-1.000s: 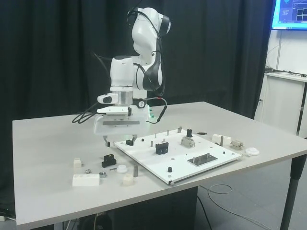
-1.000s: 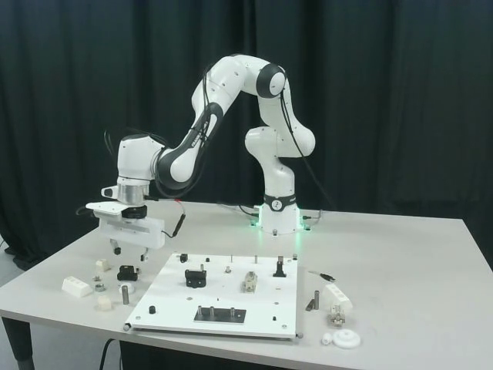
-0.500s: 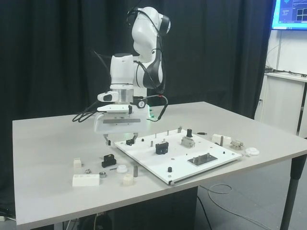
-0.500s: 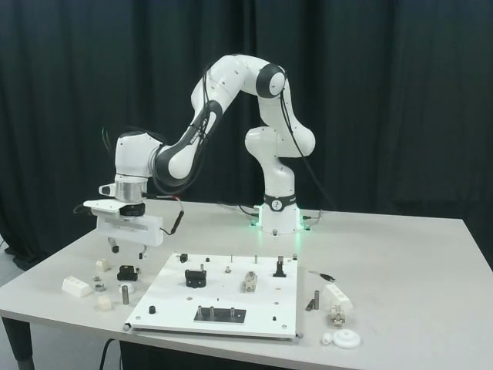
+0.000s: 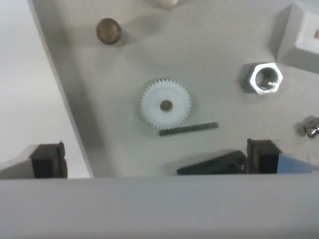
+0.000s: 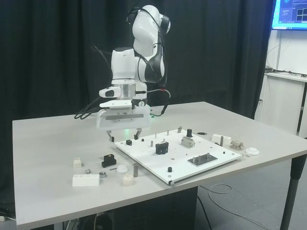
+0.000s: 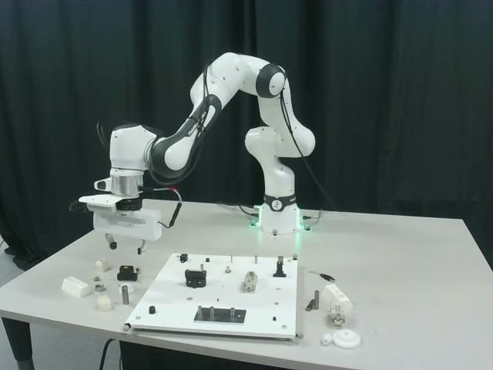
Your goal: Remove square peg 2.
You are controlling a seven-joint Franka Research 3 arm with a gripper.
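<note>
The white arm point(image 7: 202, 108) reaches out and down, wrist vertical; the gripper point(image 6: 123, 137) hangs above the table point(image 6: 43, 143) beside the white board point(image 6: 180, 155), its 2 fingers spread and empty; I cannot tell where square peg 2 is; only the wrist view shows a white gear point(image 5: 165, 104), a thin black pin point(image 5: 188, 129) and a hex nut point(image 5: 263, 78) below.

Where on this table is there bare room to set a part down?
The grey table is bare between the arm's white base and its far edge. The corner beside the white board, around the white gear, is crowded with loose parts.
</note>
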